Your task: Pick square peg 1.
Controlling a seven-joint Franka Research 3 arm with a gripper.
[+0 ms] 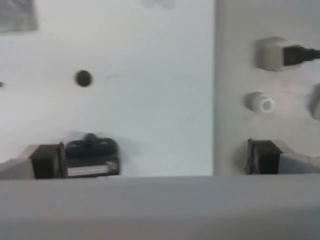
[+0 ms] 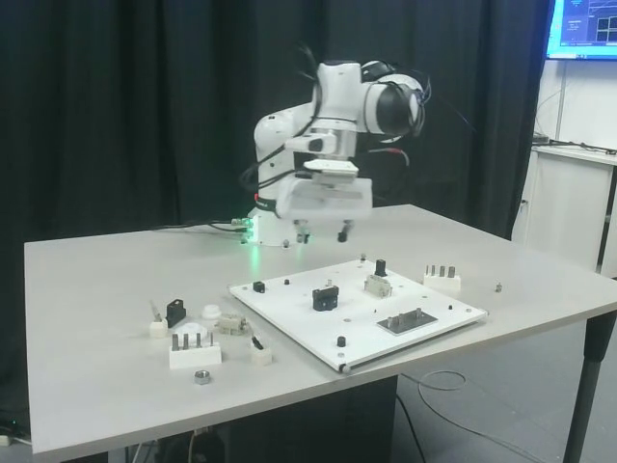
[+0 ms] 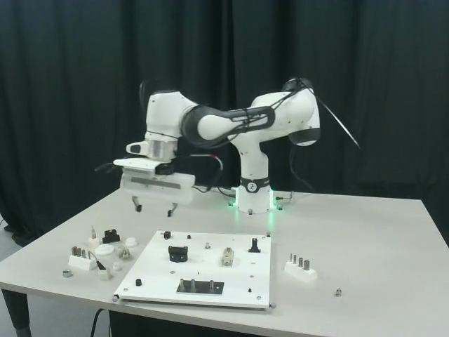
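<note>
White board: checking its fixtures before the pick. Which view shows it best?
Second room view: the white board lies whole, squarely facing. The first room view shows it whole but slanted; the wrist view only a part with one edge.

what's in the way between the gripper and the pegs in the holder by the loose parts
Nothing visible. The open gripper hangs in free air above the board's edge; the pegs stand upright in their white holder on the table, tops uncovered. Small loose parts lie close beside the holder.

White board point(image 2: 405, 333), grey table point(image 2: 87, 289), black curtain point(image 2: 145, 106)
</note>
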